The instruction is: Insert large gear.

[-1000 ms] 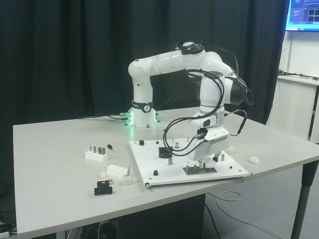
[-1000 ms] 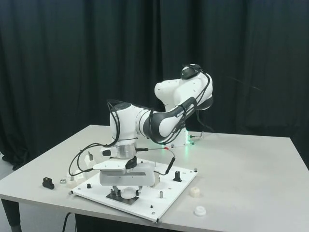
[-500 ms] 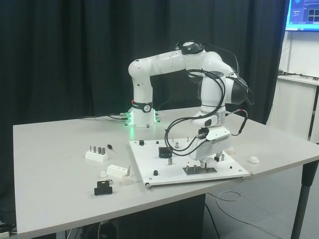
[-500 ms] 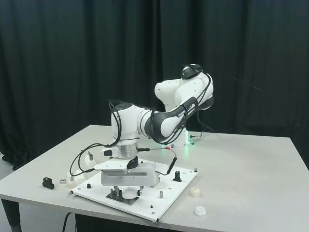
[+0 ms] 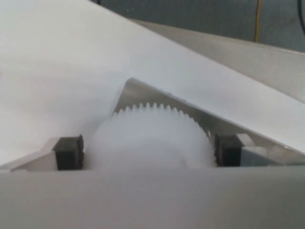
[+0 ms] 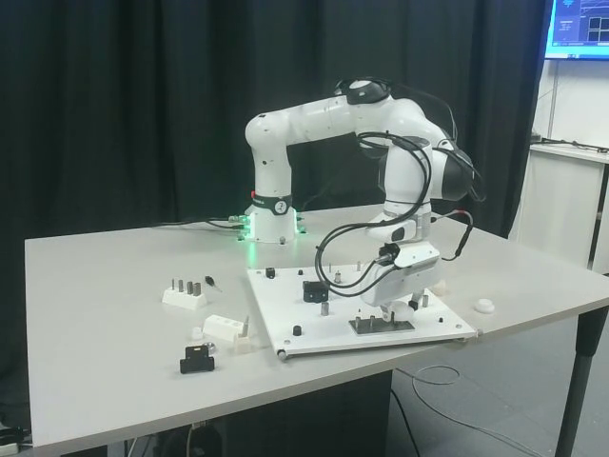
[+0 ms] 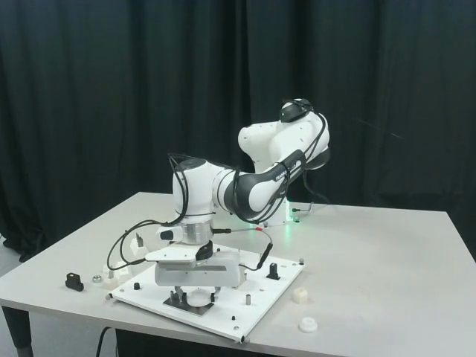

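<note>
White large gear (image 5: 151, 138) between end effector (image 5: 148, 151) pads, seemingly gripped

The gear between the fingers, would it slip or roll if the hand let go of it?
The gear looks like stiff white plastic, probably light. Its toothed rim should give the black pads some bite, so slipping seems unlikely. It is a flat disc lying over the metal plate, so it would likely settle flat rather than roll.
</note>
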